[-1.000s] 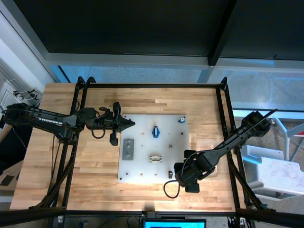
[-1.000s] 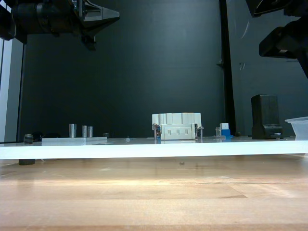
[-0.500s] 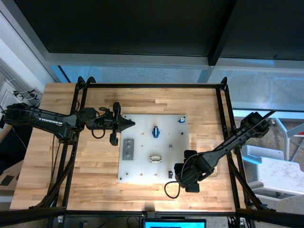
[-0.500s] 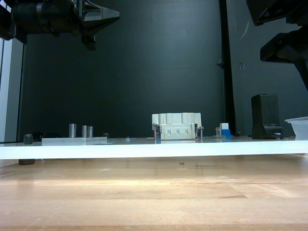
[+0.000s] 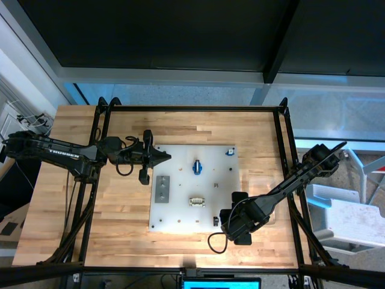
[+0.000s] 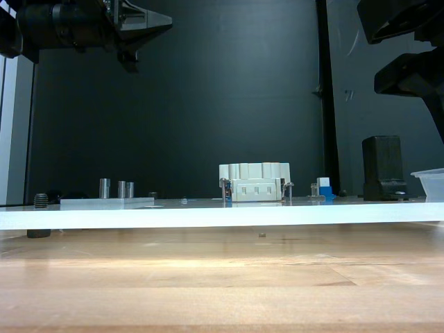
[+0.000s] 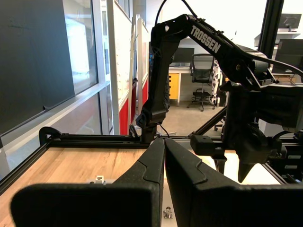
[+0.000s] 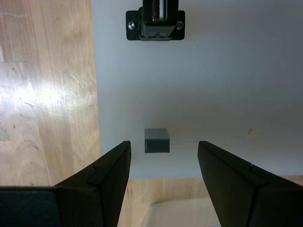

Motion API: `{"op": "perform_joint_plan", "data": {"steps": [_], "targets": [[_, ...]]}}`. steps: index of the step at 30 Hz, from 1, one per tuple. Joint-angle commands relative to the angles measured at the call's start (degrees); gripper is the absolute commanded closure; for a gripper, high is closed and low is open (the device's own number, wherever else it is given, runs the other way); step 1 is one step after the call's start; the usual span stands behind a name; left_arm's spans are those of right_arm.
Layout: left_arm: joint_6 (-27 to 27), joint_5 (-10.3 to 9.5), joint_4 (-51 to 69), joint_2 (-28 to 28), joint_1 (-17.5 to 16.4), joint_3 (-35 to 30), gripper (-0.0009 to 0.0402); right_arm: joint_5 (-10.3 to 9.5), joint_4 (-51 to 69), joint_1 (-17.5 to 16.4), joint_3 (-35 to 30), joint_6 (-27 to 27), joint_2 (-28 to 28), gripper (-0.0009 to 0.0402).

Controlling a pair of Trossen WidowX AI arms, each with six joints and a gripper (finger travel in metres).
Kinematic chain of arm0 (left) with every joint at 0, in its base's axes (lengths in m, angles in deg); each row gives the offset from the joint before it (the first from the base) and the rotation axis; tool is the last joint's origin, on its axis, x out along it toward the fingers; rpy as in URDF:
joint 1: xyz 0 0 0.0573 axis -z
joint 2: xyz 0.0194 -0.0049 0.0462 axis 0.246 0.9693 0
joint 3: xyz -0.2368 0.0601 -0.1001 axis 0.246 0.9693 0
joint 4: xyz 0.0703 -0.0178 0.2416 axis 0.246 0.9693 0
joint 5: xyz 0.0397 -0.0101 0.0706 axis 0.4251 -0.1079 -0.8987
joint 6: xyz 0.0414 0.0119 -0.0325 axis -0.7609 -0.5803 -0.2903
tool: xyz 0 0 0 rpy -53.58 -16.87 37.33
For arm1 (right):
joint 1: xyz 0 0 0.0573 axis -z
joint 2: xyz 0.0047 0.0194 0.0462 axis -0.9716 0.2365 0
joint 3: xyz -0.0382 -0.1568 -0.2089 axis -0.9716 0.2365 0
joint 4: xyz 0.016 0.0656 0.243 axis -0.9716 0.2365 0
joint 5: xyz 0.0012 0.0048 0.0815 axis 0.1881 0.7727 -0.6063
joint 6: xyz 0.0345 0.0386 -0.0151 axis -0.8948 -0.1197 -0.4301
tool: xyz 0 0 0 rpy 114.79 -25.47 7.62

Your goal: Pick the 16mm bar from the taskboard and place it in the container

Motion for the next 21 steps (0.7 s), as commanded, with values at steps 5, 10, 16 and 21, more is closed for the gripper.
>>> {"op": "perform_joint_plan", "data": {"steps": [5, 10, 16, 21], "targets": [[0.0, 0.02, 0.0, 0.0, 0.0, 0.0, 0.0393, 0.35, -1.9, -0.2, 1.4, 0.0, 0.0, 0.0197], [0.0, 0.02, 0.0, 0.0, 0.0, 0.0, 0.0393, 0.28, -3.5, -0.2, 2.9, 0.0, 0.0, 0.0197], [0.0, 0.02, 0.0, 0.0, 0.0, 0.0, 0.0393, 0.28, -4.6, -0.3, 3.7, 0.0, 0.0, 0.0197], [0.0, 0.02, 0.0, 0.0, 0.0, 0.0, 0.0393, 0.31, -4.9, -0.4, 4.2, 0.0, 0.0, 0.0197]]}}
